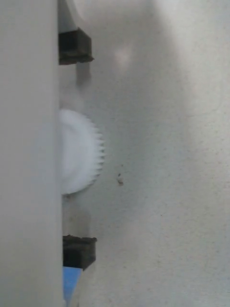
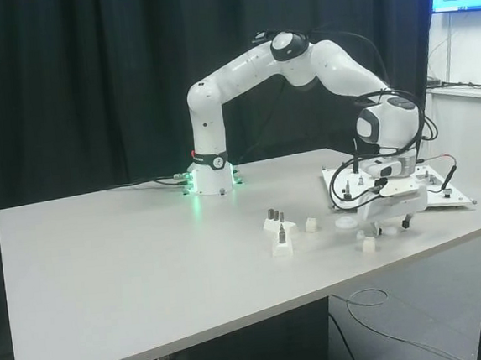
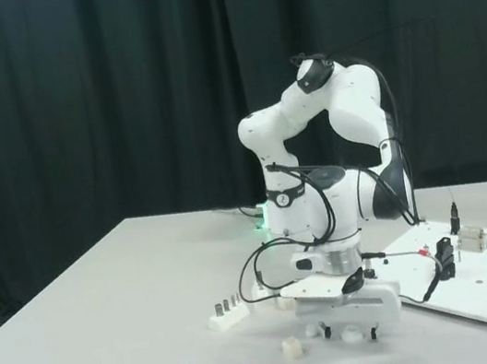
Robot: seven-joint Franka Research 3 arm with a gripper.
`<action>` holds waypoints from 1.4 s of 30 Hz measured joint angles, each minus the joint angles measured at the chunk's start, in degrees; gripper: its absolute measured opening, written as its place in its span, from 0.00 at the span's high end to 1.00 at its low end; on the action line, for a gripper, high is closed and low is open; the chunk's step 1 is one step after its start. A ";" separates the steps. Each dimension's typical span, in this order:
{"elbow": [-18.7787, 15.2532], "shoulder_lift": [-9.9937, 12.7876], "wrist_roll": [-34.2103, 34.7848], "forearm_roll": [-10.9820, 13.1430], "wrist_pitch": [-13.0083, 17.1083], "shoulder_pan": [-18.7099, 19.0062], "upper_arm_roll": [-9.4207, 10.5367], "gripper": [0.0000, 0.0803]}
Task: Pick medium gear.
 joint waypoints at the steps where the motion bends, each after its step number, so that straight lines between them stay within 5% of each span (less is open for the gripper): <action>1: -0.19 0.00 0.00 0.05 0.19 0.10 0.01 0.00; 24: -2.54 -0.02 0.00 1.82 2.37 1.86 -0.16 0.00; 25: -2.54 -0.02 0.00 1.86 2.38 1.88 -0.17 0.34; 30: -2.56 -0.03 0.01 1.95 2.40 1.95 -0.18 0.34; 31: -2.57 -0.03 0.01 1.96 2.40 1.96 -0.18 0.50; 42: -2.59 -0.08 1.56 2.29 2.54 2.07 -0.71 0.50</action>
